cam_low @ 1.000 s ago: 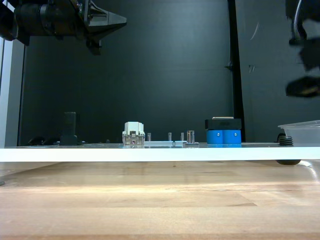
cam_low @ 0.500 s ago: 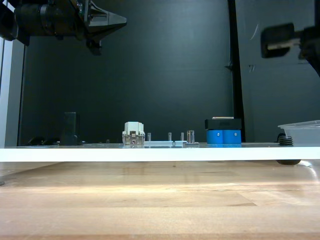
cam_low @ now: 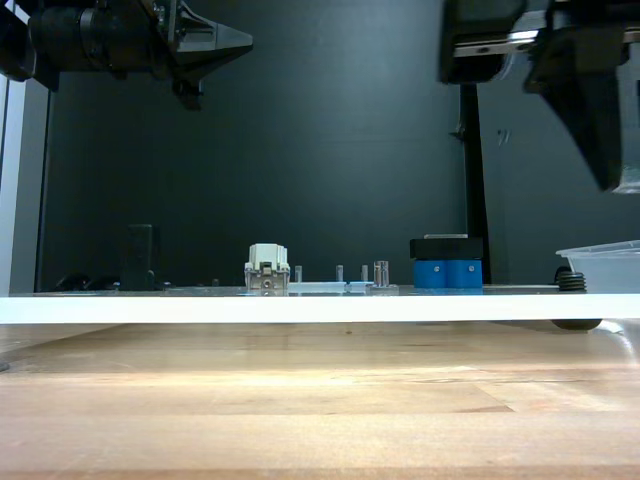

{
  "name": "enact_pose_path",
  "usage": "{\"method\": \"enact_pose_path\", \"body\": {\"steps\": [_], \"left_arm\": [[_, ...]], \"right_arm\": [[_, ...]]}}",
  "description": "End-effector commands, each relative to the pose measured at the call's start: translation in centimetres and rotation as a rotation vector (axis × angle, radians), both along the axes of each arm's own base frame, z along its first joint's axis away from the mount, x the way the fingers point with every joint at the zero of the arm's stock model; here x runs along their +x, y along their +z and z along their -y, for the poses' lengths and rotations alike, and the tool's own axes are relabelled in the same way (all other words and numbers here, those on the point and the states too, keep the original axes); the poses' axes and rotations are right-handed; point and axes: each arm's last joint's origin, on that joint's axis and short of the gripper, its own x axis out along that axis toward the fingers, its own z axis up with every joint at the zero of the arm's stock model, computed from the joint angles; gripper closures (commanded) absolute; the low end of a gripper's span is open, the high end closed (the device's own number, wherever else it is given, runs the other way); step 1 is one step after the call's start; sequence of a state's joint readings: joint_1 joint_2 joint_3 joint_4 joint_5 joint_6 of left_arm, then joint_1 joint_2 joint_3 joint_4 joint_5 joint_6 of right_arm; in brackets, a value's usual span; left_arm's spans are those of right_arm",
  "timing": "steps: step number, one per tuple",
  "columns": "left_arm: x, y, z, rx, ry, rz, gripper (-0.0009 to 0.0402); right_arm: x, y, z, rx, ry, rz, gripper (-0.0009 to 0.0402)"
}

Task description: Pick the M12 nut and place it on its threads and fasten

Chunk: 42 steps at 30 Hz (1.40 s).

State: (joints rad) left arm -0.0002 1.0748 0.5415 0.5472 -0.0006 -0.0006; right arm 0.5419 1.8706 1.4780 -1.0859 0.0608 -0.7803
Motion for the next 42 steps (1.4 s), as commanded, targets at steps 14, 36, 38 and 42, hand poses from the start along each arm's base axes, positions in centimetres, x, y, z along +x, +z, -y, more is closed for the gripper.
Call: {"method": "enact_pose_path", "body": {"steps": [14,36,38,42], "left_arm": [[0.0,0.0,0.0,0.0,0.0,0.0,0.0393],[0.0,0.0,0.0,0.0,0.0,0.0,0.0393],[0.0,0.0,0.0,0.0,0.0,0.0,0.0393],[0.0,0.0,0.0,0.0,0.0,0.0,0.0393]], "right_arm": [[3.3,-2.4,-0.6,-0.012,0.127,0.01,0.0393],[4.0,-3.7,-0.3,-0.028,0.18,-0.012,0.0393],[4.1,-3.9,-0.2,-0.032,0.181,-0.019,0.0393],[4.1,-4.5,-0.2,-0.032,0.18,-0.041,0.0393]]}}
